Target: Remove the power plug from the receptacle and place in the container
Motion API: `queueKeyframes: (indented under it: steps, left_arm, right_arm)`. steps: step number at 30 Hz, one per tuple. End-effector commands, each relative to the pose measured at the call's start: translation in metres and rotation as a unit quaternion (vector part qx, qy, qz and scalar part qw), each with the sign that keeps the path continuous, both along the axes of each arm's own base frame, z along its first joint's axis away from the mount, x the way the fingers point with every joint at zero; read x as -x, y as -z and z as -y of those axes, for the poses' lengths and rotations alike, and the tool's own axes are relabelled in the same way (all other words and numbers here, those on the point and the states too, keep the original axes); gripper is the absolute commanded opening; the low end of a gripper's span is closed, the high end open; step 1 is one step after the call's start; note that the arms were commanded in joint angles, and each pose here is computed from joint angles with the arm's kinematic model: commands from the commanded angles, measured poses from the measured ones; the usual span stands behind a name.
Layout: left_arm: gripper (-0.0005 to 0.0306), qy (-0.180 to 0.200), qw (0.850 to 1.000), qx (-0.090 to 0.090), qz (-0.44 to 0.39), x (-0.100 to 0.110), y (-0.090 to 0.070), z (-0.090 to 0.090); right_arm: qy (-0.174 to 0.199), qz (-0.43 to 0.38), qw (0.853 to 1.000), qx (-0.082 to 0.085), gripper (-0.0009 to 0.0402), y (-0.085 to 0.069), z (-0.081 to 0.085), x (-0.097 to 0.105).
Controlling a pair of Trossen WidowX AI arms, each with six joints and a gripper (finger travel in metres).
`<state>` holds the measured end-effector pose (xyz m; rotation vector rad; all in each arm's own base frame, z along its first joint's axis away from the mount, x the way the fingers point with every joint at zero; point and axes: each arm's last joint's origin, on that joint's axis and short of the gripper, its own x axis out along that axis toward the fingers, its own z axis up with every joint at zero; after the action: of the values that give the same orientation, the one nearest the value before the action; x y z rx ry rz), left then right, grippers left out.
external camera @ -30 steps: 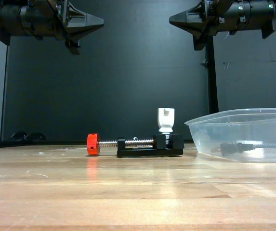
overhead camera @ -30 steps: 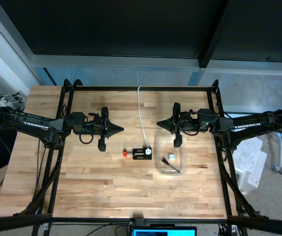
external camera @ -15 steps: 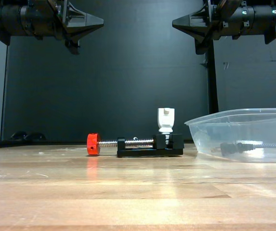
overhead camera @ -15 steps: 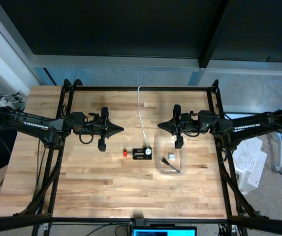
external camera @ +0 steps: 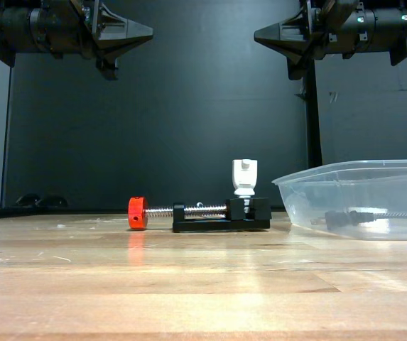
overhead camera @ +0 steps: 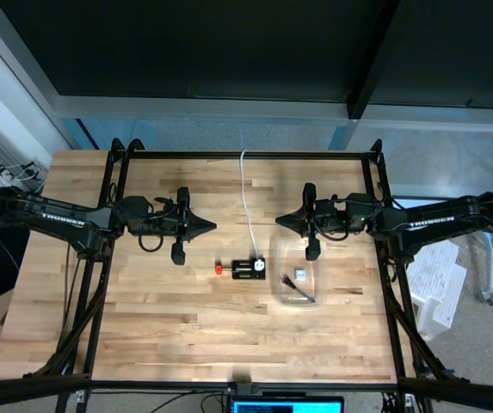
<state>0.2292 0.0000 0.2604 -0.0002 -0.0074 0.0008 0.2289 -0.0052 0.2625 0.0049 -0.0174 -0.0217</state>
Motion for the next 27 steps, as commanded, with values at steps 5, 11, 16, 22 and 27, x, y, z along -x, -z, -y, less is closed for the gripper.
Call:
queueKeyframes:
  steps: [5,11,16,22,27]
  left_arm:
    - [0.0,0.0,1.0,0.0,0.0,0.0,0.0,0.0]
    - [0.0,0.0,1.0,0.0,0.0,0.0,0.0,0.0]
    - [0.0,0.0,1.0,0.0,0.0,0.0,0.0,0.0]
    - [0.0,0.0,1.0,0.0,0.0,0.0,0.0,0.0]
    - [0.0,0.0,1.0,0.0,0.0,0.0,0.0,0.0]
  right_arm:
    - [0.01,0.004,1.0,0.012,0.0,-0.0108,0.0005,-0.003]
    - [0.009,0.005,1.0,0.02,0.0,-0.013,0.0004,-0.0035]
    - [0.009,0.002,1.0,0.018,0.0,-0.0109,0.0003,-0.0031]
    - [0.009,-0.006,1.0,0.009,0.0,-0.0053,0.0002,-0.0021]
    - [0.002,-0.004,1.0,0.009,0.0,-0.0066,-0.0004,-0.0023]
